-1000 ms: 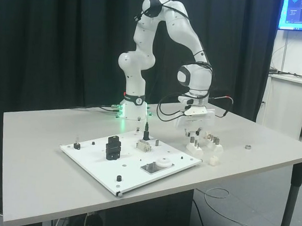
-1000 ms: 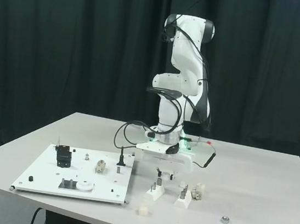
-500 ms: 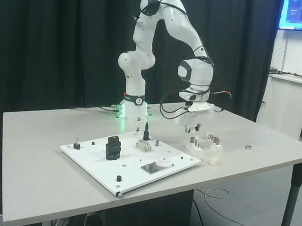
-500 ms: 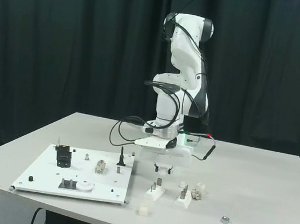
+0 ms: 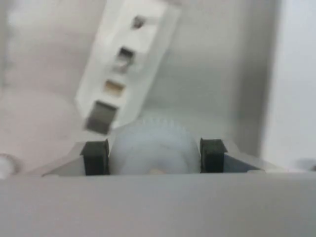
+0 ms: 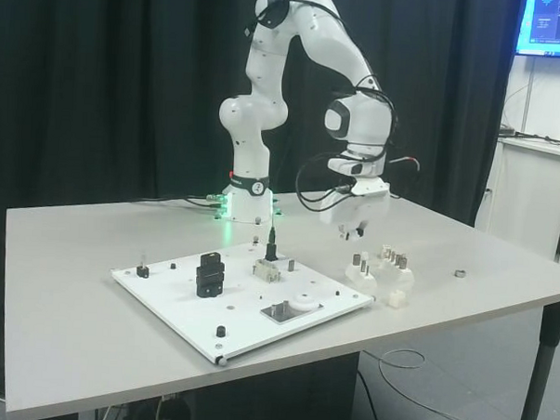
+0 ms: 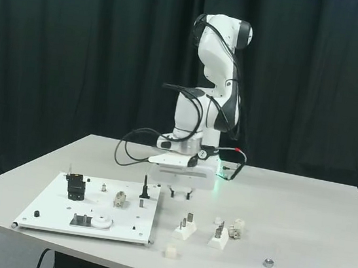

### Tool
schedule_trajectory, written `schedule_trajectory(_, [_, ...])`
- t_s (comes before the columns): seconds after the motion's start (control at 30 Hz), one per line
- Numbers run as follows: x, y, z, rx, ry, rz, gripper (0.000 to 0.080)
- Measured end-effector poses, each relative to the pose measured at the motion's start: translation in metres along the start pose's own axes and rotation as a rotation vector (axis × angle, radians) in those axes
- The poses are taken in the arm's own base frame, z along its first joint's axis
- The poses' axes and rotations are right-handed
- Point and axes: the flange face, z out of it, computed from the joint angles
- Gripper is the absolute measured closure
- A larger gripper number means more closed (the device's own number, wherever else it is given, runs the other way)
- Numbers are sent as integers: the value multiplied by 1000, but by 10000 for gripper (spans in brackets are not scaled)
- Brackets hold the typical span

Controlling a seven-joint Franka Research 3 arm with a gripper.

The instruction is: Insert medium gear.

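The tool gripped a white toothed medium gear between its two black fingertips, one pad pressed against each side of the disc. In the room views the tool hung in the air, clear of the grey counter, above the gap between the flat white assembly board and a small white block holding upright metal pegs. The wrist view showed that long white block with its row of pegs beneath the gear. On the board stood a black clamp-like part, and a round white gear already seated near the board's front edge. A small metal nut lay well apart on the counter.
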Motion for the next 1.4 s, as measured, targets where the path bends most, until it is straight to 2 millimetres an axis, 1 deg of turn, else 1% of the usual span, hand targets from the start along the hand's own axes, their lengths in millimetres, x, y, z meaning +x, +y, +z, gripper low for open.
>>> schedule_trajectory(0.33, [47,21,-27,18,71,-102,406])
schedule_trajectory(0.5, [76,27,-39,19,114,-142,406])
schedule_trajectory(0.63, [99,30,-45,11,144,-168,406])
schedule_trajectory(0.77, [119,33,-47,-4,162,-187,406])
schedule_trajectory(1.0, [149,41,-46,-37,166,-240,406])
schedule_trajectory(1.23, [175,56,-44,-67,158,-293,406])
schedule_trajectory(1.4, [189,67,-41,-77,143,-335,406])
